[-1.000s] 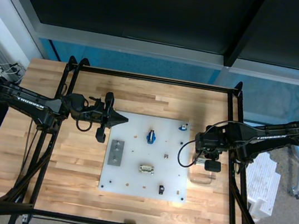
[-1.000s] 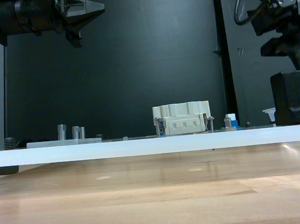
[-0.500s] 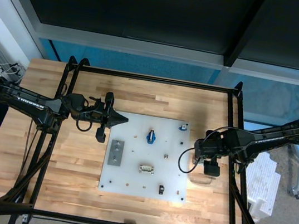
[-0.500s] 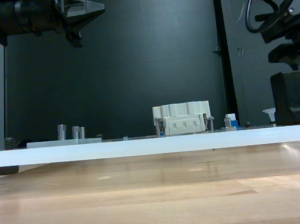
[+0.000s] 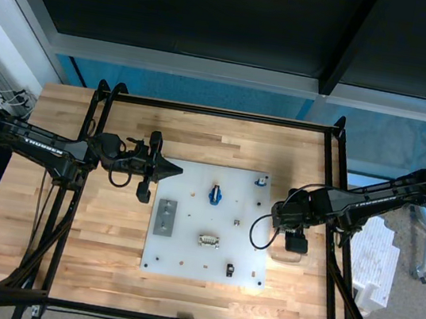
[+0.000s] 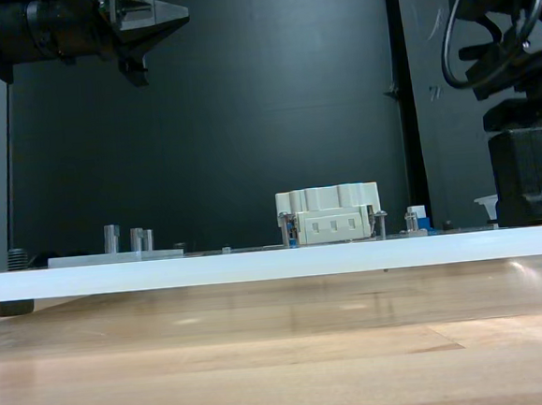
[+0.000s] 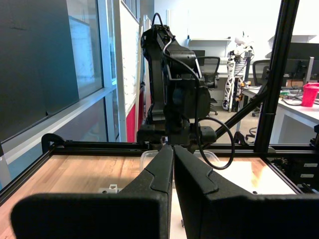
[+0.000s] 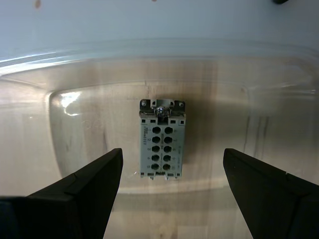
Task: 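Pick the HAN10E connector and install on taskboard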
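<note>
High view, listed left to right.

- Left gripper [image 5: 177,170]: fingers pressed together, hanging above the left edge of the taskboard [image 5: 184,247].
- Beige housing [image 5: 209,241]: mounted mid-board, probably the seat.
- Right gripper [image 5: 297,243]: spread wide over the clear tray [image 5: 286,259], just beside the board's right edge.
- HAN10E connector [image 8: 160,139]: flat in that tray, between the fingers [image 8: 84,189] and nearer one of them, untouched.

Hazards for you: an off-centre descent puts a finger on the block. Closing may skid it across the slick plastic, and a skewed grip will not seat.
</note>
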Controlling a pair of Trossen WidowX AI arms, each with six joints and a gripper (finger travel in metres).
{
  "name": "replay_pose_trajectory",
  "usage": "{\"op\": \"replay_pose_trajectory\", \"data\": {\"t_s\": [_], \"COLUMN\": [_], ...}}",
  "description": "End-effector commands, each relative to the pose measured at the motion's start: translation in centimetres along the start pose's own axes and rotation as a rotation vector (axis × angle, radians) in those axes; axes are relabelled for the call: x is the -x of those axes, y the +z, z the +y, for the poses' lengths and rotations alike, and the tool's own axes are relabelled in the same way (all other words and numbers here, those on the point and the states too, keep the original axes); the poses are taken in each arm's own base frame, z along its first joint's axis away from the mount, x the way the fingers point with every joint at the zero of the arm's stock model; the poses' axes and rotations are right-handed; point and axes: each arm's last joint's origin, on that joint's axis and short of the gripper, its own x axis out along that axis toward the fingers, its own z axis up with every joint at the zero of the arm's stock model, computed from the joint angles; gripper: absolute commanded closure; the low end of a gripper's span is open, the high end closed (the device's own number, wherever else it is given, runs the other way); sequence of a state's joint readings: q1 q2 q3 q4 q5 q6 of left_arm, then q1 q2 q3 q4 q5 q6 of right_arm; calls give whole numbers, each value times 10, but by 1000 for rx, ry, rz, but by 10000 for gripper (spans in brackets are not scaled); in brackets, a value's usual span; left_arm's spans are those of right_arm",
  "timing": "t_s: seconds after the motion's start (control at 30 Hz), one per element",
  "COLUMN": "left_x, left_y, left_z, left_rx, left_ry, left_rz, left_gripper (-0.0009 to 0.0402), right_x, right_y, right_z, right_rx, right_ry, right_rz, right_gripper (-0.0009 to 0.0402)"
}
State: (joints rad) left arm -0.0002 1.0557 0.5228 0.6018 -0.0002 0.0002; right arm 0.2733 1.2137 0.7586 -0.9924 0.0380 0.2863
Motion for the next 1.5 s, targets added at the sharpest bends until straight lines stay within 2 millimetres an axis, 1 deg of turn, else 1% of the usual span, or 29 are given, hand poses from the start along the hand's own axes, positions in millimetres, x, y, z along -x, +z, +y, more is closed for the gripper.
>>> {"op": "replay_pose_trajectory", "data": {"t_s": [0.03, 0.53, 0.73, 0.9, 1.17, 1.3, 1.5], "left_x": [0, 0, 0, 0, 0, 0, 0], "left_y": [0, 0, 0, 0, 0, 0, 0], "left_z": [0, 0, 0, 0, 0, 0, 0], "left_rx": [0, 0, 0, 0, 0, 0, 0], "left_ry": [0, 0, 0, 0, 0, 0, 0], "left_rz": [0, 0, 0, 0, 0, 0, 0], "left_gripper": [392, 392, 392, 392, 392, 392, 392], "right_x": [-5, -26, -38, -40, -40, -41, -41], "right_y": [-1, -6, -8, -10, -10, -10, -10], "right_z": [0, 1, 2, 1, 1, 1, 1], "right_rx": [-10, -7, -5, -4, -3, -3, -4], "right_ry": [-6, -18, -12, -15, -14, -14, -14], "right_rz": [-8, -7, -21, -12, -11, -11, -11], "right_gripper": [109, 110, 110, 115, 165, 200, 264]}}
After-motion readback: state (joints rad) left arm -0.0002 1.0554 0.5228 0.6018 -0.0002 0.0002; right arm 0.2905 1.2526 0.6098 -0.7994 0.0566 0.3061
